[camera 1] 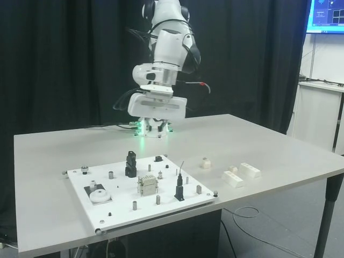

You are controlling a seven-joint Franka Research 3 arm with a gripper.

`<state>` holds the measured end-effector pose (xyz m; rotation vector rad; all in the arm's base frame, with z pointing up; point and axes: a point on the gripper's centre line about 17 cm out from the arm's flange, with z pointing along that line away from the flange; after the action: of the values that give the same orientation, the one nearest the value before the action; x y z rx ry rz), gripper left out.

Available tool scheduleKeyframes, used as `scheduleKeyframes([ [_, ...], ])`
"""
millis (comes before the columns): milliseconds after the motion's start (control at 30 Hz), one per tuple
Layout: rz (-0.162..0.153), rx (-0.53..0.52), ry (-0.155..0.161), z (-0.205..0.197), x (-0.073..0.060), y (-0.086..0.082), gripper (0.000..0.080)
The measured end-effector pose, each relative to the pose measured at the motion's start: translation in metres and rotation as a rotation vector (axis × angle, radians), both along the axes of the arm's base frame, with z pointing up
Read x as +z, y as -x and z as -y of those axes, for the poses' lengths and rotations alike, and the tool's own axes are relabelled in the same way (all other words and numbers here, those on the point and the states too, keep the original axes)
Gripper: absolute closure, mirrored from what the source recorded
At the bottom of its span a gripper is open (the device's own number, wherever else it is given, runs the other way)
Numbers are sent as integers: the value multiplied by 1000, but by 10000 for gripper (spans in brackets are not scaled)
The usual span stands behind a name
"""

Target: Insert medium gear.

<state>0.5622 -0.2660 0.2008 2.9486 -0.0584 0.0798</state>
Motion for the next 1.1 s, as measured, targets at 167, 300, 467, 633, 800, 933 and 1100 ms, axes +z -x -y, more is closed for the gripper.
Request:
scheduleKeyframes([
  [167, -7, 13, 22, 26, -2, -2, 522],
  [300, -11, 26, 34, 46, -5, -4, 522],
  [467, -17, 57, 44, 69, -11, -6, 522],
  [633, -16, 61, 37, 87, -18, -8, 522],
  [800, -13, 74, 25, 102, -26, -12, 522],
  [933, -9, 81, 18, 112, -32, -15, 522],
  [1100, -5, 85, 16, 124, -38, -19, 522],
])
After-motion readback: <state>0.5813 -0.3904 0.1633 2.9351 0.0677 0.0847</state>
